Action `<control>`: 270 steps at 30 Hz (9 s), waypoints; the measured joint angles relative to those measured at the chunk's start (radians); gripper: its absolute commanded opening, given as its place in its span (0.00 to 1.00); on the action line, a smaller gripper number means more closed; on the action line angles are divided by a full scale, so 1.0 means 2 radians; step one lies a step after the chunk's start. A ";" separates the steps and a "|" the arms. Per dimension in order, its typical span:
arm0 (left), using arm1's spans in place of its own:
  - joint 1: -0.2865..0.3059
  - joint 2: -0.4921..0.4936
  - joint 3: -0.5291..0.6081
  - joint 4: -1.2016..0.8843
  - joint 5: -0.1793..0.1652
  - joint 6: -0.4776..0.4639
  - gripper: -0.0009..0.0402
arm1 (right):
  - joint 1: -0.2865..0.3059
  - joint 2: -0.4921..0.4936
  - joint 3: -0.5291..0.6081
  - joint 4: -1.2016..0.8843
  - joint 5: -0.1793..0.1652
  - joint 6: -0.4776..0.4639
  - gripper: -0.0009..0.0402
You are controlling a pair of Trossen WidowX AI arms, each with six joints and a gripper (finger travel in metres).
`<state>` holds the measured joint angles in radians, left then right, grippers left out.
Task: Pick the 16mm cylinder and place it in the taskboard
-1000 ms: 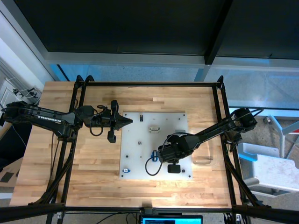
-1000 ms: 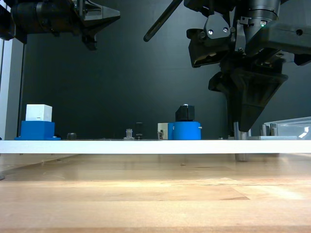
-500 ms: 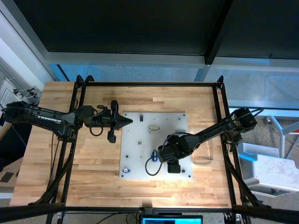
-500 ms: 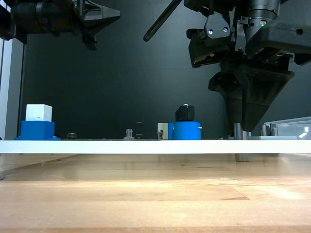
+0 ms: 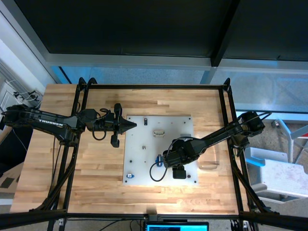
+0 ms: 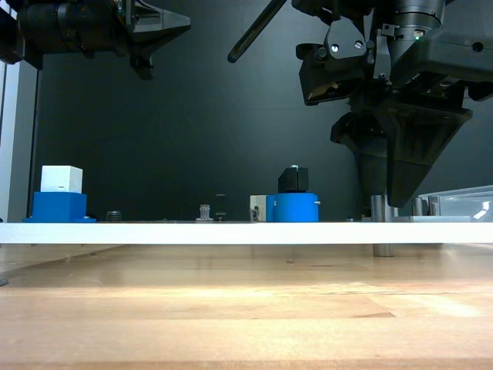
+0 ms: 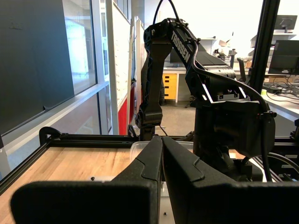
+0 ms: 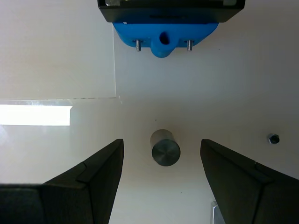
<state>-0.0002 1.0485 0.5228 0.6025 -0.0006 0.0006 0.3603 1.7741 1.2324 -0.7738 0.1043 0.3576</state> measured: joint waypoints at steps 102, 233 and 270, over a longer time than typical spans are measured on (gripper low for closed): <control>0.000 0.000 0.000 0.000 0.000 0.000 0.02 | 0.002 -0.069 0.001 -0.021 0.004 0.000 0.58; 0.000 0.000 0.000 0.000 0.000 0.000 0.02 | 0.002 -0.069 0.001 -0.021 0.004 0.000 0.58; 0.000 0.000 0.000 0.000 0.000 0.000 0.02 | 0.002 -0.069 0.001 -0.021 0.004 0.000 0.58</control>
<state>-0.0002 1.0485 0.5224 0.6025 -0.0002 0.0006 0.3641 1.6360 1.2339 -0.8165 0.1123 0.3569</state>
